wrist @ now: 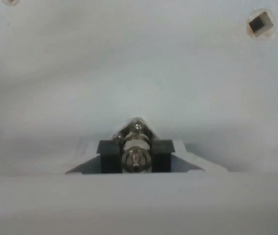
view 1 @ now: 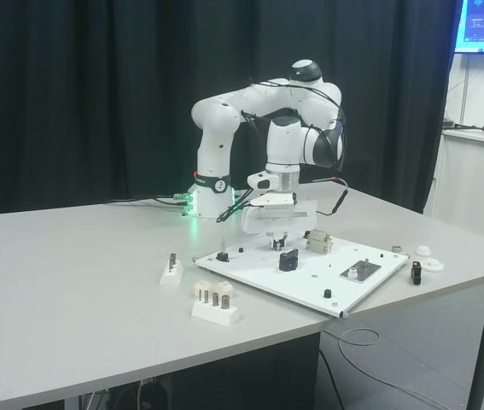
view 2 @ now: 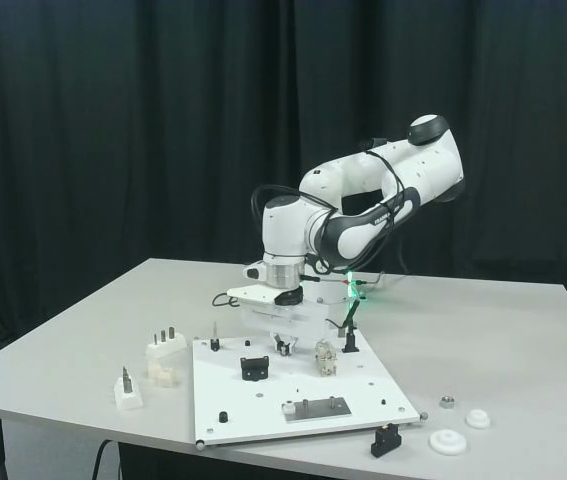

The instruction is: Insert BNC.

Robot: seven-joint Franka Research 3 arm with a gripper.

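In the wrist view a small metal BNC connector (wrist: 135, 147) sits between two black finger pads (wrist: 108, 155), and my gripper (wrist: 135, 164) is shut on it. Below it lies the white task board (wrist: 139, 73), with a small square hole (wrist: 260, 23) off to one side. In the first room view the gripper (view 1: 276, 243) hangs low over the back part of the board (view 1: 310, 289). The second room view shows the gripper (view 2: 285, 346) between a black fixture (view 2: 254, 369) and a metal mount (view 2: 325, 357). Whether the connector touches the board cannot be told.
On the board stand a black fixture (view 1: 288, 260), a metal mount (view 1: 318, 243) and a grey plate (view 1: 361, 271). Beside it on the table are white holder blocks (view 1: 214, 301) (view 1: 171, 269), white discs (view 1: 429, 260) and a black piece (view 1: 416, 272).
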